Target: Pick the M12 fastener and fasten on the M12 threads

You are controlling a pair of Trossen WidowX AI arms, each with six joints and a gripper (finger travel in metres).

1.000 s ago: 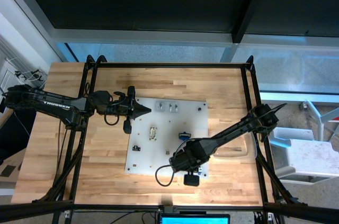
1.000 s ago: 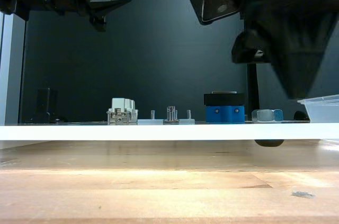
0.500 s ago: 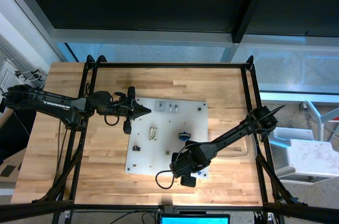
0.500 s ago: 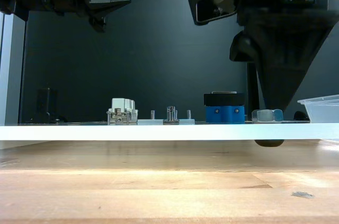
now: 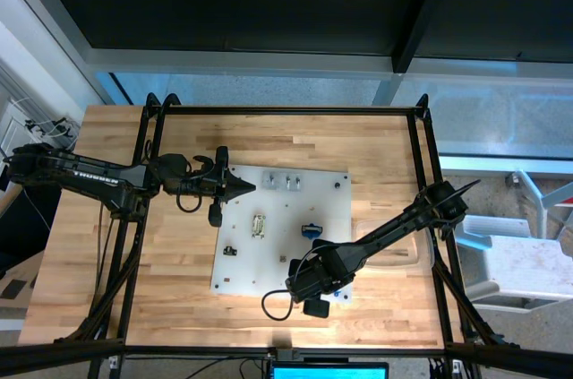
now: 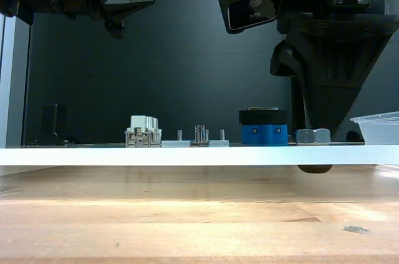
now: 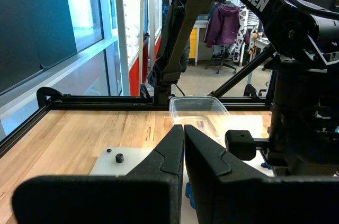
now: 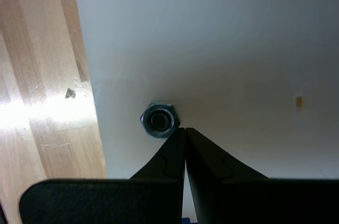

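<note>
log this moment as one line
right gripper: shut, empty, tips beside nut | nut: on its stud, ribs hidden | left gripper: shut, parked above board far left edge

Matte black left arm (image 5: 89,177) and right arm (image 5: 394,227), white TROSSEN lettering on links. The left end effector (image 5: 240,186), above the board's (image 5: 286,204) left edge, and the right end effector (image 8: 183,131), above its near right edge: tapered black wedge fingers. Black cable loop (image 5: 273,303) at wrist.
</note>
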